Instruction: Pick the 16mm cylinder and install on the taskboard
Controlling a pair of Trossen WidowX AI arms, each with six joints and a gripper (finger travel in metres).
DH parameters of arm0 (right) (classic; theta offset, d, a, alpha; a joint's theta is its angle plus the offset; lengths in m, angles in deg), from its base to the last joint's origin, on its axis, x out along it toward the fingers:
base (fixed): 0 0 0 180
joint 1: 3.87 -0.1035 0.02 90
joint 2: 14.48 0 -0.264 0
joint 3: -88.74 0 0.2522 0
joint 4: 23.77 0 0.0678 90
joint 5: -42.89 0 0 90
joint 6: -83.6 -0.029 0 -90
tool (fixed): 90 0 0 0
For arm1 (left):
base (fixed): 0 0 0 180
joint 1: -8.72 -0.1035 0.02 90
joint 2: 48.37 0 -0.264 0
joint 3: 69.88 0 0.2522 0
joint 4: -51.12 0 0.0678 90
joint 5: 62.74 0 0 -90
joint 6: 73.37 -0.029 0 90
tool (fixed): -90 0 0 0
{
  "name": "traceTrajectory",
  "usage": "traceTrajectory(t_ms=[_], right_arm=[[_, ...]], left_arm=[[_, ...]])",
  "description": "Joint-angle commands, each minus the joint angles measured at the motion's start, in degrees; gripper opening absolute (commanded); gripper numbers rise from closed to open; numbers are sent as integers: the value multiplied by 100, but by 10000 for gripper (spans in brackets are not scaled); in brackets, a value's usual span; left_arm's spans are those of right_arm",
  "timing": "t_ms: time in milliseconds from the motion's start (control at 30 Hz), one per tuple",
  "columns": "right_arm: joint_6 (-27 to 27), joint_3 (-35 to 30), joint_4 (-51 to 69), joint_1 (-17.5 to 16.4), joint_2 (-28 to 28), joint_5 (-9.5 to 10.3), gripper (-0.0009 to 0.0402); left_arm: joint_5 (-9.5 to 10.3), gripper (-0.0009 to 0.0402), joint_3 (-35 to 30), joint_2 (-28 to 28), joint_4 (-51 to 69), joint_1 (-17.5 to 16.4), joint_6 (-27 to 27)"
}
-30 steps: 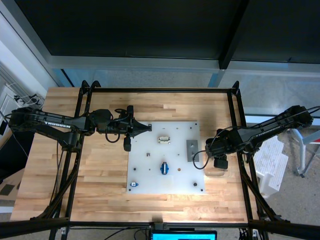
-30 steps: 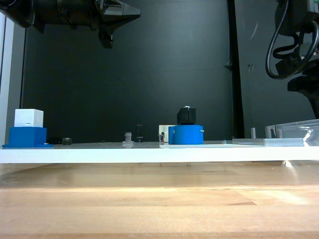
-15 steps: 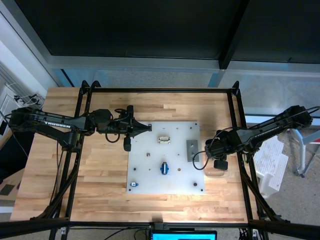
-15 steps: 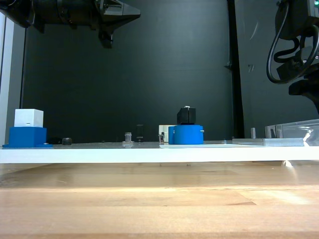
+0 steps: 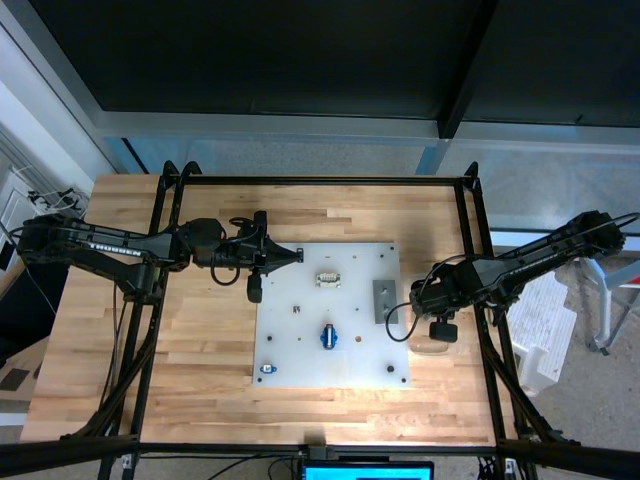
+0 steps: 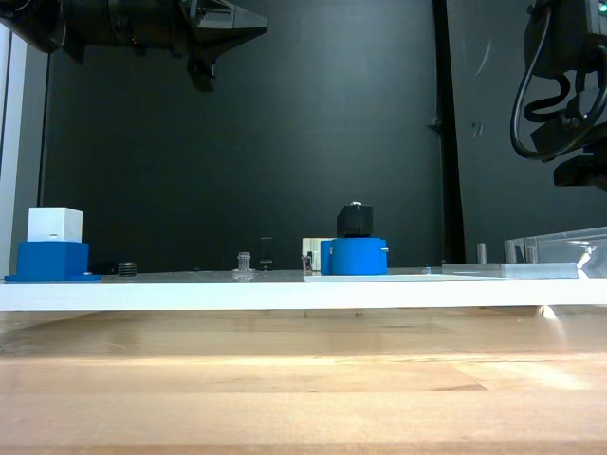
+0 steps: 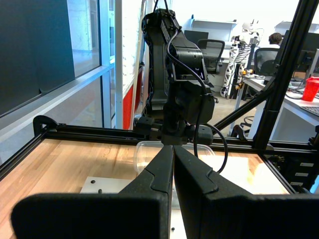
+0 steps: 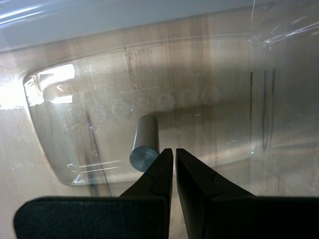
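Item, right arm (image 6: 579, 47): in the low view you will find its dark bulk shifted slightly toward 3 o'clock since a second ago, and its lowest part lifted toward 12 o'clock.
Item, right gripper (image 8: 173, 149): in the high view its wrist has crept a touch toward 9 o'clock.

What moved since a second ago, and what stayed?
The right gripper crept slightly toward the table's near edge above the clear tray, showing higher in the low view. Nothing was grasped or released; the 16mm cylinder lies in the tray. The left gripper, over the taskboard's far left corner, stayed put.
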Motion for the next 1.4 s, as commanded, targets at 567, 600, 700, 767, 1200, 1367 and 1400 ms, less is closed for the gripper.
traceTrajectory(t_ms=[567,600,700,767,1200,1367,1400], right_arm=[[-2,-2,-39,0,2,-13,0],[-2,-2,-39,0,2,-13,0],[-2,-2,-42,0,0,-13,0],[-2,-2,-42,0,0,-13,0],[-2,-2,-42,0,0,-15,0],[-2,-2,-44,0,0,-20,0],[-4,-2,-44,0,0,-28,0]], left_arm=[[0,0,0,0,-2,-2,-2],[-2,0,0,0,-2,0,-2],[-2,0,0,0,-2,-2,-2],[0,0,0,0,0,-2,-2],[0,0,0,0,-2,0,-2],[0,0,0,0,-2,0,-2],[0,0,0,0,0,0,-2]])
